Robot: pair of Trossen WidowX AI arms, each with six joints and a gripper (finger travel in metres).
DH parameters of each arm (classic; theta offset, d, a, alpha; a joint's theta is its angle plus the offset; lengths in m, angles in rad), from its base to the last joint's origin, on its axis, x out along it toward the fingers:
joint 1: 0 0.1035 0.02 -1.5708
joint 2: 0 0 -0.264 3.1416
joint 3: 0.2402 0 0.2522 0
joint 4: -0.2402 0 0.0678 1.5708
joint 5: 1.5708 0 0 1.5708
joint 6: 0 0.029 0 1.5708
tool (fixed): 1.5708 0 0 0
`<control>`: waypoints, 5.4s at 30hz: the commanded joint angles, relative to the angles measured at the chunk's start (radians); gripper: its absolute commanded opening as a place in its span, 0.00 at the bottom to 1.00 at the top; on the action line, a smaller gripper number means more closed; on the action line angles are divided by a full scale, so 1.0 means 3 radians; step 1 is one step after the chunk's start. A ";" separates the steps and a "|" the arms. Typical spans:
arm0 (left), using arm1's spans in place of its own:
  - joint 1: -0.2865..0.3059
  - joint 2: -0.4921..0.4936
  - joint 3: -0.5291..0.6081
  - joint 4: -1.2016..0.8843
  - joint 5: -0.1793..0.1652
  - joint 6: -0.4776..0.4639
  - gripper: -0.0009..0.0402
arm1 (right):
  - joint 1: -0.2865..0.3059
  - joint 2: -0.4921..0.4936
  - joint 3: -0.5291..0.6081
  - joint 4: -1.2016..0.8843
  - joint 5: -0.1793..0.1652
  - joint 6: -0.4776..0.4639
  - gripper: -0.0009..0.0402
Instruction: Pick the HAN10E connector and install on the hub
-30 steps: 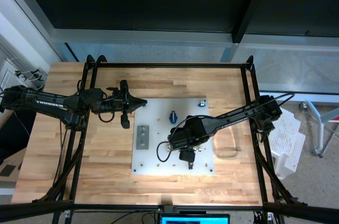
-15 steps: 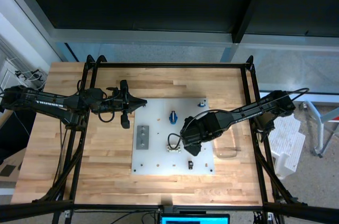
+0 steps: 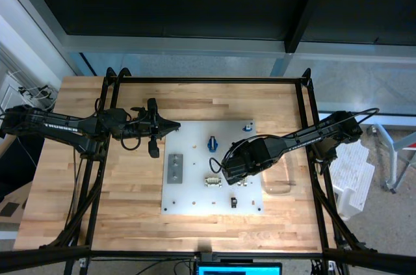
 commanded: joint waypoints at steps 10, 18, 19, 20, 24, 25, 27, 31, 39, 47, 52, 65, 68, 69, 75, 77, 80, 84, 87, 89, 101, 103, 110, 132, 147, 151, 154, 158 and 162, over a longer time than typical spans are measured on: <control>0.0001 0.0001 0.0001 0.0000 0.0001 0.0000 0.02 | 0.0015 0.0015 0.0000 0.0083 -0.0164 0.0726 0.77; 0.0001 0.0001 0.0001 -0.0001 0.0001 0.0000 0.02 | 0.0014 0.0136 -0.0003 0.0104 -0.0174 0.1002 0.77; 0.0001 0.0001 0.0001 0.0001 0.0001 0.0000 0.02 | 0.0015 0.0146 -0.0004 0.0112 -0.0172 0.1029 0.77; 0.0001 0.0001 0.0001 0.0001 0.0001 0.0000 0.02 | 0.0014 0.0169 -0.0008 0.0127 -0.0174 0.1039 0.77; 0.0001 0.0001 0.0001 -0.0001 0.0001 0.0000 0.02 | 0.0014 0.0243 -0.0018 0.0144 -0.0195 0.1123 0.77; 0.0001 0.0001 0.0001 0.0001 0.0001 0.0000 0.02 | 0.0015 0.0254 -0.0025 0.0155 -0.0196 0.1124 0.77; 0.0000 0.0001 0.0001 0.0000 0.0001 0.0000 0.02 | 0.0014 0.0290 -0.0055 0.0200 -0.0202 0.1125 0.77; 0.0001 0.0001 0.0001 0.0000 0.0001 0.0000 0.02 | 0.0011 0.0294 -0.0247 0.0501 -0.0244 0.1211 0.77; 0.0001 0.0001 0.0001 0.0001 0.0001 0.0000 0.02 | 0.0008 0.0292 -0.0568 0.0833 -0.0319 0.1287 0.77; 0.0001 0.0001 0.0001 0.0000 0.0001 0.0000 0.02 | 0.0004 0.0268 -0.0610 0.0843 -0.0286 0.1298 0.67; 0.0000 0.0001 0.0001 0.0000 0.0001 0.0000 0.02 | 0.0004 0.0252 -0.0637 0.0852 -0.0287 0.1297 0.54; 0.0000 0.0001 0.0001 0.0000 0.0001 0.0000 0.02 | 0.0005 0.0212 -0.0641 0.0838 -0.0285 0.1251 0.25; 0.0001 0.0001 0.0001 0.0000 0.0001 0.0000 0.02 | 0.0005 0.0189 -0.0641 0.0832 -0.0275 0.1170 0.21; 0.0001 0.0001 0.0001 0.0000 0.0001 0.0000 0.02 | 0.0005 0.0177 -0.0641 0.0819 -0.0256 0.1138 0.20; 0.0000 0.0001 0.0001 0.0000 0.0001 0.0000 0.02 | 0.0006 0.0089 -0.0615 0.0787 -0.0223 0.0373 0.16; 0.0001 0.0001 0.0001 0.0000 0.0001 0.0000 0.02 | 0.0008 0.0053 -0.0605 0.0777 -0.0224 -0.0094 0.15; 0.0001 0.0001 0.0001 0.0000 0.0001 0.0000 0.02 | 0.0008 -0.0004 -0.0593 0.0771 -0.0224 -0.0801 0.14; 0.0001 0.0001 0.0001 0.0000 0.0001 0.0000 0.02 | 0.0009 -0.0038 -0.0501 0.0577 -0.0252 -0.1642 0.14; 0.0001 0.0001 0.0001 0.0000 0.0001 0.0000 0.02 | 0.0010 -0.0038 -0.0397 0.0401 -0.0252 -0.2276 0.15; 0.0001 0.0001 0.0001 0.0000 0.0001 0.0000 0.02 | 0.0009 -0.0038 -0.0301 0.0276 -0.0252 -0.2588 0.14; 0.0001 0.0001 0.0001 0.0000 0.0001 0.0000 0.02 | -0.0006 0.0187 0.0233 0.0064 -0.0249 -0.3779 0.14; 0.0001 0.0001 0.0001 0.0000 0.0001 0.0000 0.02 | -0.0032 0.0253 0.0315 0.0061 -0.0251 -0.3873 0.14; 0.0001 0.0001 0.0001 0.0000 0.0001 0.0000 0.02 | -0.0126 0.0582 0.0683 0.0058 -0.0252 -0.4009 0.14; 0.0001 0.0001 0.0001 -0.0001 0.0001 0.0000 0.02 | -0.0154 0.1377 0.1689 -0.0206 -0.0254 -0.4220 0.14; 0.0001 0.0001 0.0001 0.0001 0.0001 0.0000 0.02 | -0.0154 0.1647 0.2092 -0.0402 -0.0254 -0.4219 0.14; 0.0001 0.0001 0.0001 0.0000 0.0001 0.0000 0.02 | -0.0150 0.1647 0.2057 -0.0398 -0.0253 -0.4218 0.14; 0.0001 0.0000 0.0001 0.0000 0.0001 0.0000 0.02 | -0.0146 0.1647 0.2057 -0.0399 -0.0253 -0.4218 0.14; 0.0001 0.0001 0.0001 -0.0001 0.0001 0.0000 0.02 | -0.0144 0.1663 0.2052 -0.0393 -0.0253 -0.4218 0.14; 0.0001 0.0001 0.0001 0.0000 0.0001 0.0000 0.02 | -0.0137 0.1663 0.2049 -0.0384 -0.0253 -0.4219 0.14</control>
